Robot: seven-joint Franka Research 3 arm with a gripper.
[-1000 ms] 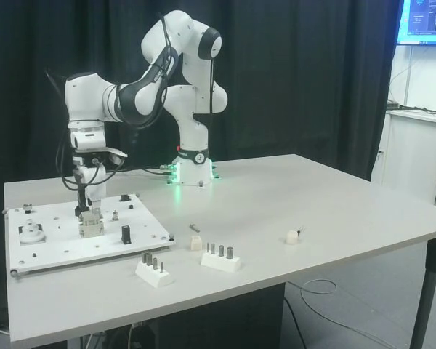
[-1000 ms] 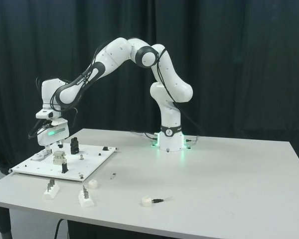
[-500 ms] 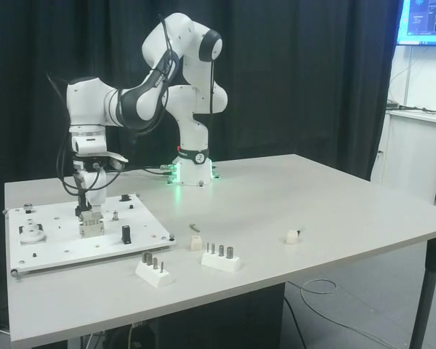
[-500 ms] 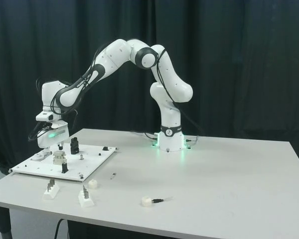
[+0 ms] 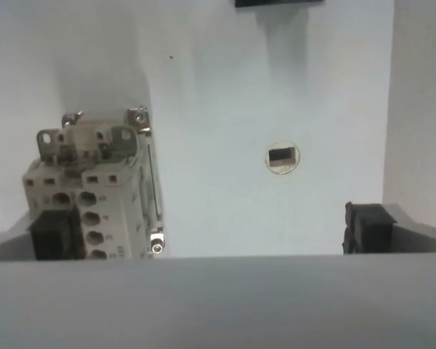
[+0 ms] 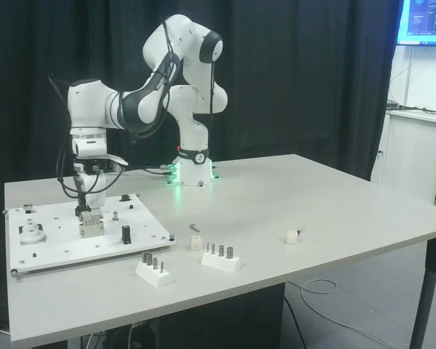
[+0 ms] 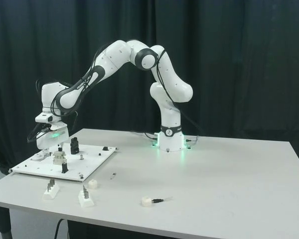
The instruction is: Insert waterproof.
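Over the last second the arm has lifted: the claw (image 6: 85, 207) now hangs a little higher above the connector block (image 6: 91, 225) than it did, and the wrist has drawn up and back with it.

Nearest me, along the table's front edge, stand two small white holders with grey pins, one (image 6: 154, 270) to the left and a longer one (image 6: 220, 257) beside it, with a little white cube (image 6: 196, 242) just behind and a small white cap (image 6: 293, 235) well off to the right. Behind them lies the white board (image 6: 58, 251), carrying a black upright piece (image 6: 125, 233), a round white fitting (image 6: 31, 235) and the block itself near the middle.

From the wrist camera the block (image 5: 94, 193) sits seated on the board, its metal clips on top and its rows of round sockets showing. The claw's fingers (image 5: 52, 234) stand wide apart, one beside the block and the other well clear of it, with nothing between them.

By my reckoning the plug is already pushed home and let go; what remains looks like only pulling away. Farther back the arm's base (image 6: 192, 171) glows green against the black curtain.
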